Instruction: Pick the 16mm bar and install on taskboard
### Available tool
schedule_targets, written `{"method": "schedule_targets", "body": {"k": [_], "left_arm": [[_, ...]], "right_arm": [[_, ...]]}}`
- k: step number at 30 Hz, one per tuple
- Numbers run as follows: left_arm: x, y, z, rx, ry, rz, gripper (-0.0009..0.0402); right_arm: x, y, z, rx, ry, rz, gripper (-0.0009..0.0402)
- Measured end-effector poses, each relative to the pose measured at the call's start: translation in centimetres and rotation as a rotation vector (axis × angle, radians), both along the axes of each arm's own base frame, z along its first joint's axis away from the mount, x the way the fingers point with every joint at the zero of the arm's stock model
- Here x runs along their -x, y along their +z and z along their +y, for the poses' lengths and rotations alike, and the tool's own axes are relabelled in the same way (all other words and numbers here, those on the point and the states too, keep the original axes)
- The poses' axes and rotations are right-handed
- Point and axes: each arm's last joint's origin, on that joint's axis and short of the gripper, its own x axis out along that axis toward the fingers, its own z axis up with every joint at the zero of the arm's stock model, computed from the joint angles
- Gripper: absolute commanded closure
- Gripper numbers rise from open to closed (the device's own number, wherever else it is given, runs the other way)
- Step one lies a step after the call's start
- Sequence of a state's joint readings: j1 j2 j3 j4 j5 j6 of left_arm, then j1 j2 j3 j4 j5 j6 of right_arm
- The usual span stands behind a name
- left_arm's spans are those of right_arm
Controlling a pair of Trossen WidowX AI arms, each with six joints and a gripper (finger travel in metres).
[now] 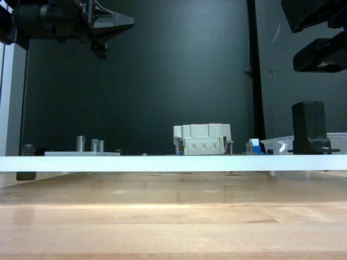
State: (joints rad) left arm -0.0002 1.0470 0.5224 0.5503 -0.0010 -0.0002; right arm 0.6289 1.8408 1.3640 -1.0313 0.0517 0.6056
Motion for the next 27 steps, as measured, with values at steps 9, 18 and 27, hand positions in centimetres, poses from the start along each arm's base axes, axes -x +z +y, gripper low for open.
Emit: {"method": "schedule_targets", "body": {"k": [9, 18, 27], "left_arm": [[0.00, 0.00, 0.00, 0.000, 0.000, 0.000, 0.0393], [0.00, 0.01, 0.00, 0.000, 0.000, 0.000, 0.0393], [0.00, 0.01, 0.00, 0.000, 0.000, 0.000, 0.0393]], "right_arm": [[-0.03, -0.02, 0.02, -0.007, 0.000, -0.006, 0.0389], [0.00, -0.03, -0.01, -0.007, 0.000, -0.005, 0.0389], [0.13, -0.60, -0.10, -0.006, 0.000, -0.008, 0.0389]]}}
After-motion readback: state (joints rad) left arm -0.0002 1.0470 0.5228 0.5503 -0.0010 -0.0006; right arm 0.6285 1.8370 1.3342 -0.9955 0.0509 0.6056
